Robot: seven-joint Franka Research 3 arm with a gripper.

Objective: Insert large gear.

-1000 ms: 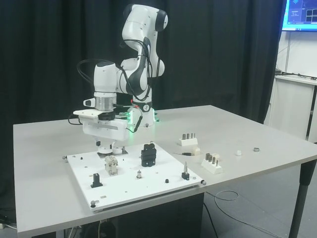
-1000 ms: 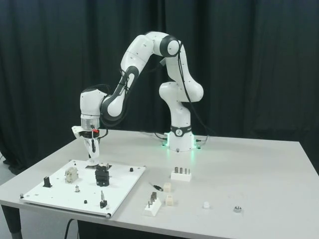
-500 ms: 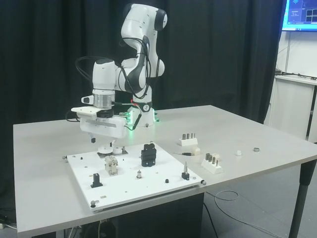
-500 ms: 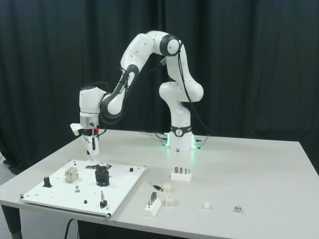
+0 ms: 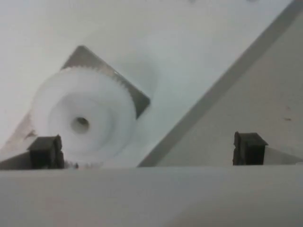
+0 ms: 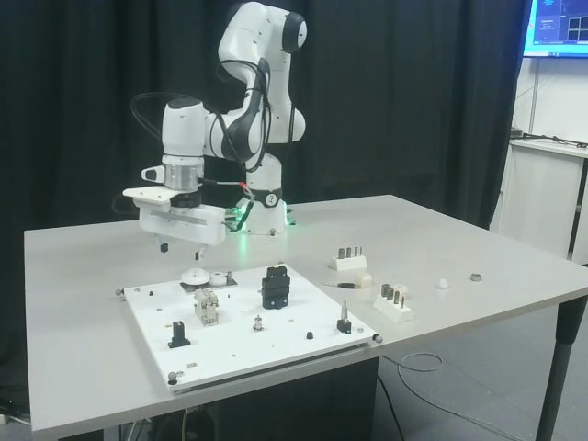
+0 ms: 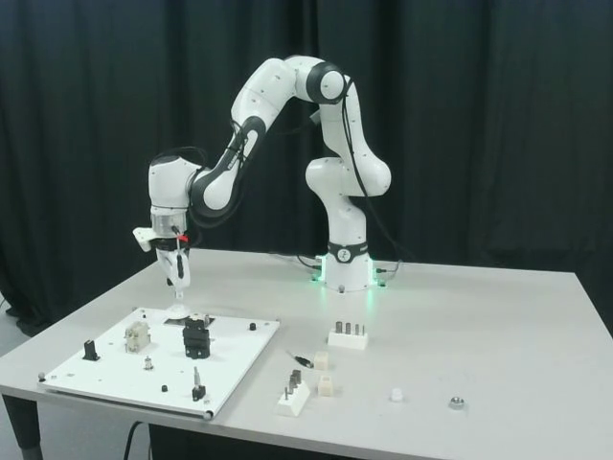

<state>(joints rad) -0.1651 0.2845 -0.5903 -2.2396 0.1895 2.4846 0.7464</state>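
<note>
Gear (image 5: 83, 124) sits on the board (image 6: 243, 326), near its far edge, at 11 o'clock of the black block (image 6: 274, 287). Gripper (image 6: 182, 248) above it, wide open, empty.

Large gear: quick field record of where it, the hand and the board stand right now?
large gear: white, seated on the white board near its far edge, free of the hand
hand: above the gear, open, holding nothing
fingertips: black pads, spread wide apart, clear of the gear
black block: on the board, beside the gear
</note>
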